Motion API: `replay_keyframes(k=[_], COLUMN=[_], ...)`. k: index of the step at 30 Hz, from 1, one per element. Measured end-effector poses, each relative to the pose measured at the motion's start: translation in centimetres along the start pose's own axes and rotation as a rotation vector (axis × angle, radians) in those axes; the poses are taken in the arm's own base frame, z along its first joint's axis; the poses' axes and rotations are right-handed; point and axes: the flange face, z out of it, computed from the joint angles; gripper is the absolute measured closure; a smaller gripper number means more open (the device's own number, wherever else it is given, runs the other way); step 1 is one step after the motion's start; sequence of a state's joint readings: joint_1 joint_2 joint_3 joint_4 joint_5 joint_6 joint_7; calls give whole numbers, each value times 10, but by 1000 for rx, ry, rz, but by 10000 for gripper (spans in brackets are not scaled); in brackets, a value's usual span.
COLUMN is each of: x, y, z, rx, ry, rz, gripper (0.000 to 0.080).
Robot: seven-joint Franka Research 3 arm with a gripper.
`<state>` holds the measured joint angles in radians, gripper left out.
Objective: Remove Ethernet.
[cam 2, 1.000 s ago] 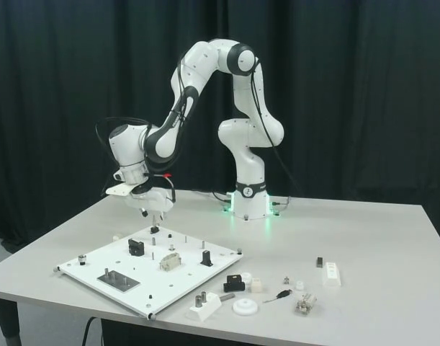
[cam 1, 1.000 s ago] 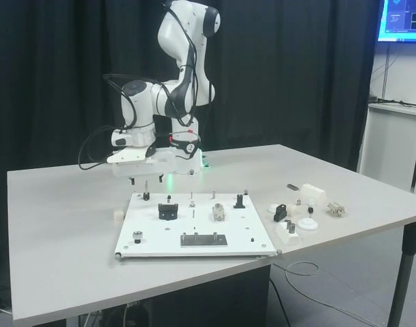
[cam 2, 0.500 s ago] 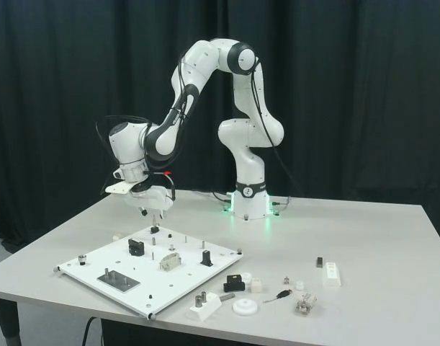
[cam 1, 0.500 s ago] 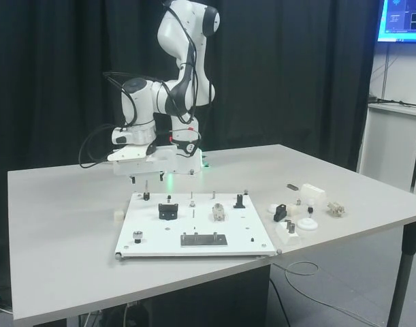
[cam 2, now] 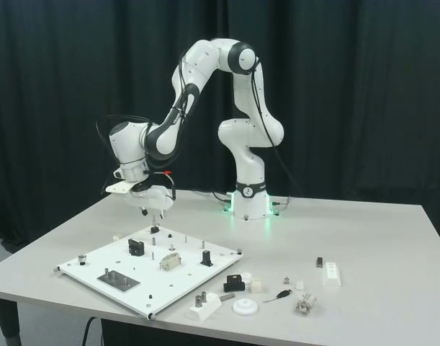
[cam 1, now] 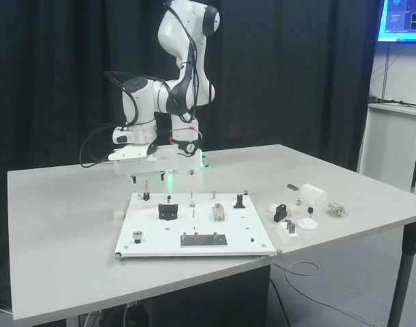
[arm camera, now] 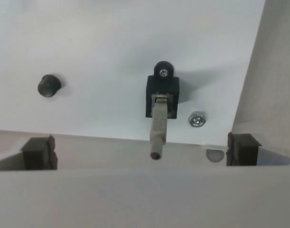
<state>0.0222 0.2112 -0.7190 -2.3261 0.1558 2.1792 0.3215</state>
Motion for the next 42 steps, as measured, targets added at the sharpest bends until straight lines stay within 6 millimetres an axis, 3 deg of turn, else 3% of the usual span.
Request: replay_keyframes(k=[42], x=[0], y=[-3], z=[7], rx=[-9], ry=[29], rz=[28], gripper=[3])
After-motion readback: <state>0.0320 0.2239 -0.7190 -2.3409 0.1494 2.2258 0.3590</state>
